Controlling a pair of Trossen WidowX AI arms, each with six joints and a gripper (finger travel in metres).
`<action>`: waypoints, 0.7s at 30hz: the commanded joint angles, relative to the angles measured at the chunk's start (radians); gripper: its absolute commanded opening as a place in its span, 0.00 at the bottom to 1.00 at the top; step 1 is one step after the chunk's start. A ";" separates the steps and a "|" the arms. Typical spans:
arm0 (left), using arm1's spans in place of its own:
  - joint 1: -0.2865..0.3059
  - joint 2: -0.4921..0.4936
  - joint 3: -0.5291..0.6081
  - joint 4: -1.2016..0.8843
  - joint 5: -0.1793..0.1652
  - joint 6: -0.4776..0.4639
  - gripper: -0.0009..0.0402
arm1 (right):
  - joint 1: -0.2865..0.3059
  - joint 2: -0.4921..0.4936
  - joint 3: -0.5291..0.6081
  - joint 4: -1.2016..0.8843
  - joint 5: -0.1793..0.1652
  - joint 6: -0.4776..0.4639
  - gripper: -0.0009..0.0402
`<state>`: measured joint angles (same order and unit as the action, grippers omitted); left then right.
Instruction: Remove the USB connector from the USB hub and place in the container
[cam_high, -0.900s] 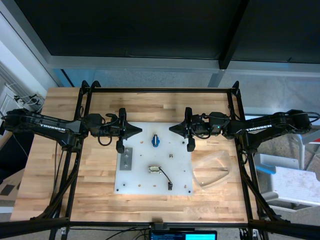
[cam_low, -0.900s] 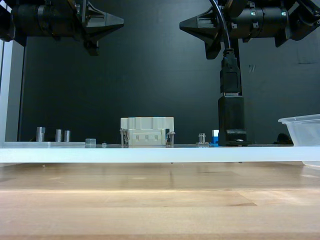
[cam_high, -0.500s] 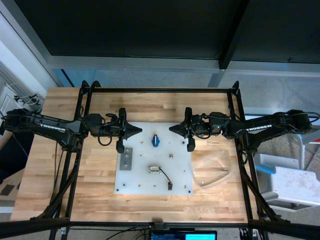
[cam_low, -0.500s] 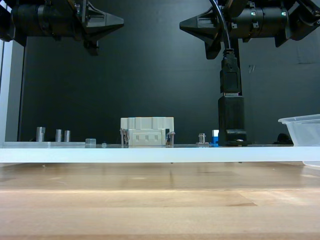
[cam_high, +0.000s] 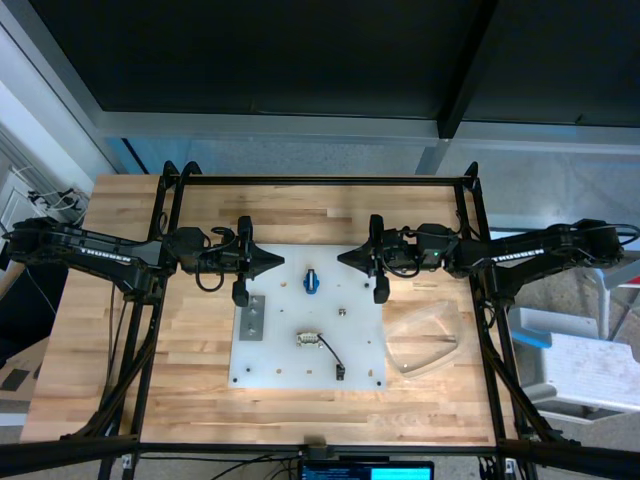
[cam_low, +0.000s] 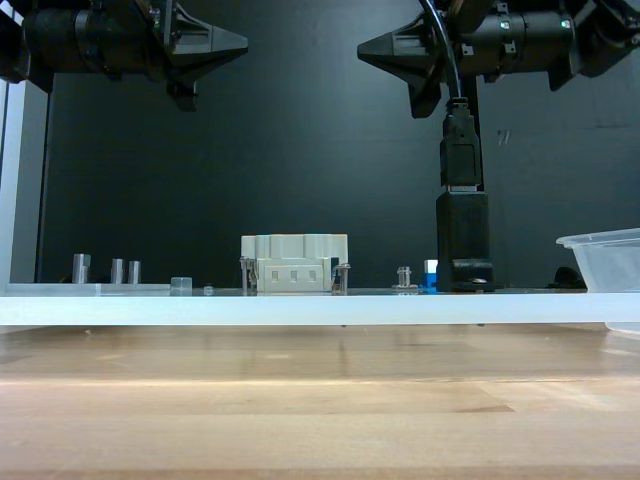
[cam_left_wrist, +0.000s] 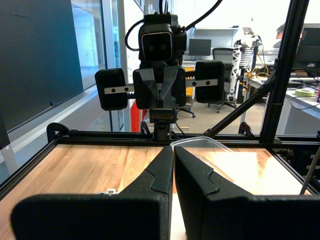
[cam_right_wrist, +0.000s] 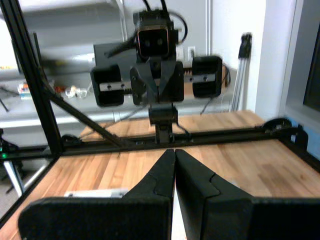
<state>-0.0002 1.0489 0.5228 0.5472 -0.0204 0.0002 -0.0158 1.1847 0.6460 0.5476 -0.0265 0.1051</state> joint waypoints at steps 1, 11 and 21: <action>0.000 0.000 0.000 0.000 0.000 0.000 0.02 | 0.021 0.000 0.081 -0.191 0.029 0.006 0.02; 0.000 0.000 0.000 0.000 0.000 0.000 0.02 | 0.152 0.002 0.375 -0.880 0.061 0.056 0.02; 0.000 0.000 0.000 0.000 0.000 0.000 0.02 | 0.264 0.037 0.505 -1.193 0.091 0.184 0.02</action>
<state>-0.0002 1.0489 0.5224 0.5472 -0.0204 0.0002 0.2352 1.2091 1.1339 -0.6067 0.0528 0.2653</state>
